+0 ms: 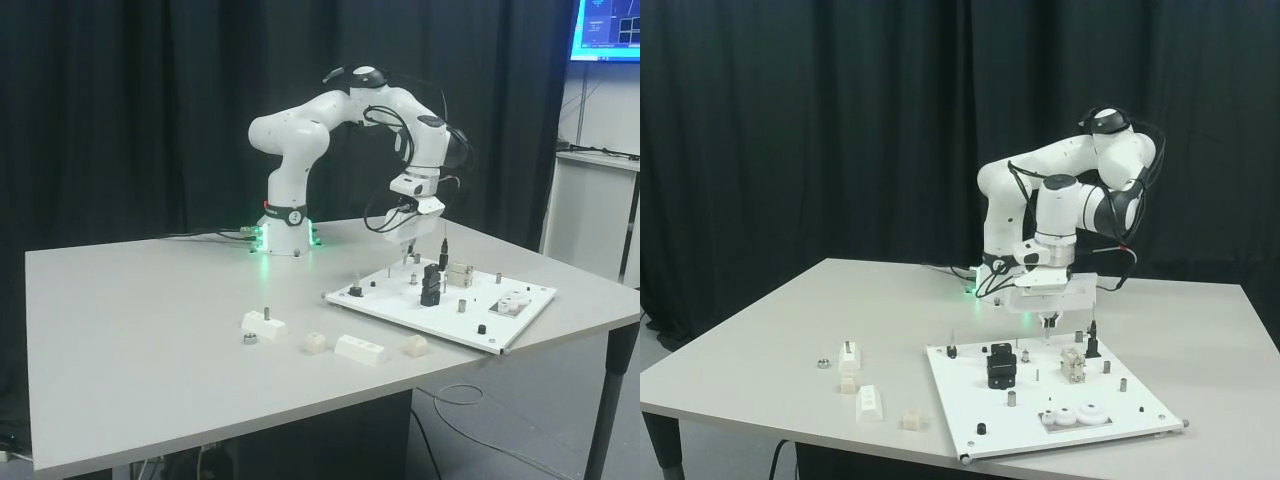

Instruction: Insert round peg 2.

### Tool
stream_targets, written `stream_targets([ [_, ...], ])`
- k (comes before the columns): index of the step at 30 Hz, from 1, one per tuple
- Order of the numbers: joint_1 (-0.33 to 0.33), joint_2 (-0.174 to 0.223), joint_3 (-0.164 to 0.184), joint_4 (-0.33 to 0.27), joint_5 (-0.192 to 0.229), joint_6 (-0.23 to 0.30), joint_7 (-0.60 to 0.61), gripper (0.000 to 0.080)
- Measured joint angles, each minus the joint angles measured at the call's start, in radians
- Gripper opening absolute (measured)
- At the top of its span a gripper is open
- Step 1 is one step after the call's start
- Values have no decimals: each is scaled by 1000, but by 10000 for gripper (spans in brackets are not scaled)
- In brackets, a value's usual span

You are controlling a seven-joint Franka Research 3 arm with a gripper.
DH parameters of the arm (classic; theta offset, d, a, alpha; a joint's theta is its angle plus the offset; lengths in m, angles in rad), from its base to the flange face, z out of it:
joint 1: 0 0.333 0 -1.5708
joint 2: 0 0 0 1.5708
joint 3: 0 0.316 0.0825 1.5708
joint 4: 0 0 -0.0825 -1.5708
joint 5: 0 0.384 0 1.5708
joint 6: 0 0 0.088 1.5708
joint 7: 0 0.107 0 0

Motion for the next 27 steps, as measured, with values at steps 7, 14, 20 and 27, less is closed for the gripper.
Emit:
stream_targets([
  [7,2,-2,11,-1,0,12,21,62],
  [14,2,-3,23,-2,3,20,25,62],
  [20,2,-9,36,-2,4,32,32,62],
  [27,2,-13,46,-3,10,40,34,62],
])
